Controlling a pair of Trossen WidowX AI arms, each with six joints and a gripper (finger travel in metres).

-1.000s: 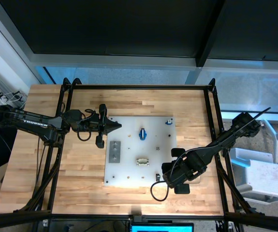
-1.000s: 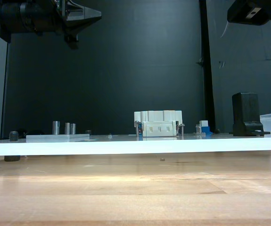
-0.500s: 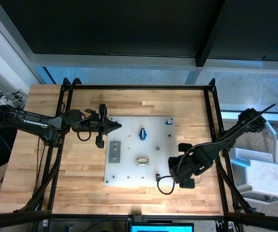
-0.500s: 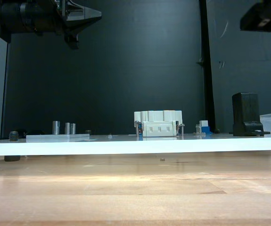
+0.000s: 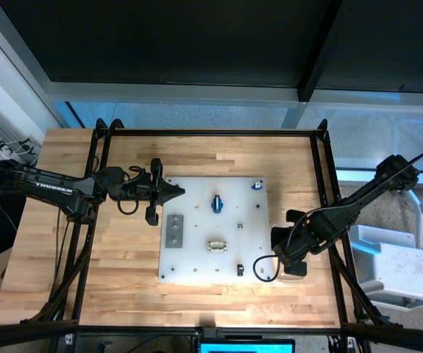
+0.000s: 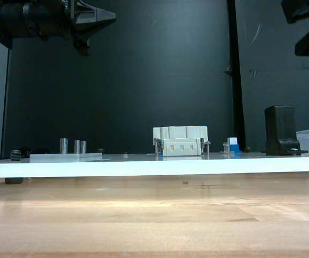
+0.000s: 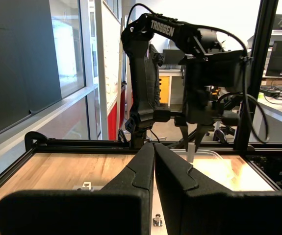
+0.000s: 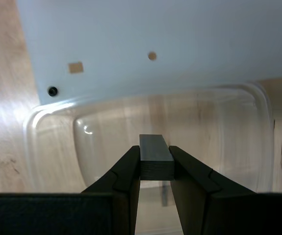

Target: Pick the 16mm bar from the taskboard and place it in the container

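Observation:
My right gripper (image 8: 156, 169) is shut on the 16mm bar (image 8: 156, 155), a short grey metal piece, and hangs over the clear container (image 8: 52, 147). From above, that gripper (image 5: 288, 250) hovers just off the right edge of the white taskboard (image 5: 196, 257), hiding most of the container (image 5: 274, 224). In the left wrist view the bar (image 7: 192, 154) shows between the right arm's fingers above the container (image 7: 217, 155). My left gripper (image 5: 178, 191) is shut and empty, raised over the board's far left edge.
The board carries a grey block (image 5: 174, 229), a blue connector (image 5: 217, 204), a white connector (image 5: 216, 245) and a small black part (image 5: 240, 268). A black frame (image 5: 321, 184) rings the wooden table.
My right gripper has moved right and away from the board's near right corner to above the container, still carrying the bar. The left arm has not moved.

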